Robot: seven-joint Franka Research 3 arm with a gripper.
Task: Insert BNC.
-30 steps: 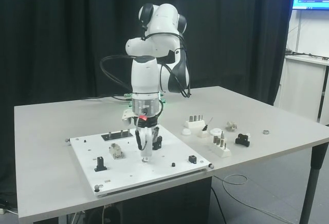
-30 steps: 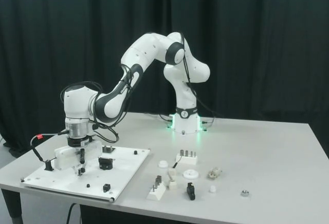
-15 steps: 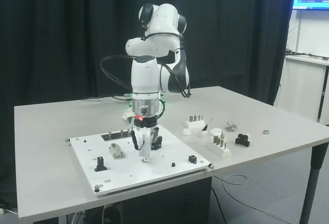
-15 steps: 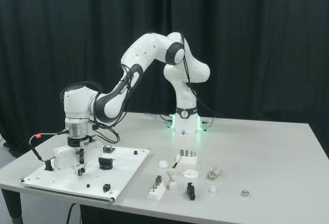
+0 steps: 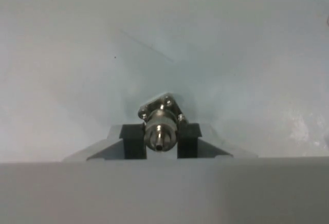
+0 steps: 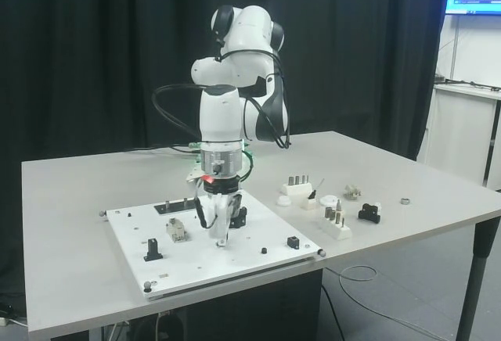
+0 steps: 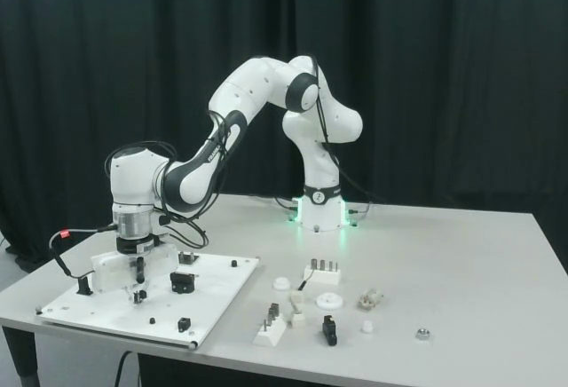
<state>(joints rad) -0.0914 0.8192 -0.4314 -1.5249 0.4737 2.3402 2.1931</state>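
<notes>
In the wrist view a grey metal BNC connector (image 5: 161, 131) with a square flange stands upright between my two black fingers (image 5: 133, 141). Both pads lie against its barrel. My gripper (image 5: 161, 143) is shut on it. The white board (image 5: 77, 70) lies below. From the first room view the gripper (image 6: 222, 235) points straight down over the middle of the white board (image 6: 235, 267), its tip just above the surface. From the second room view the gripper (image 7: 139, 291) hangs over the board (image 7: 98, 320) at the table's left end.
On the board stand a black clamp (image 6: 153, 249), a grey block (image 6: 177, 230), a black block (image 6: 239, 216) and a small black part (image 6: 293, 242). Beside the board lie white fixtures with pins (image 6: 297, 189) (image 6: 337, 224), a black part (image 6: 369, 213) and a nut (image 6: 405, 199).
The gripper has risen a little above the board, staying over the same spot. Nothing else has moved.
</notes>
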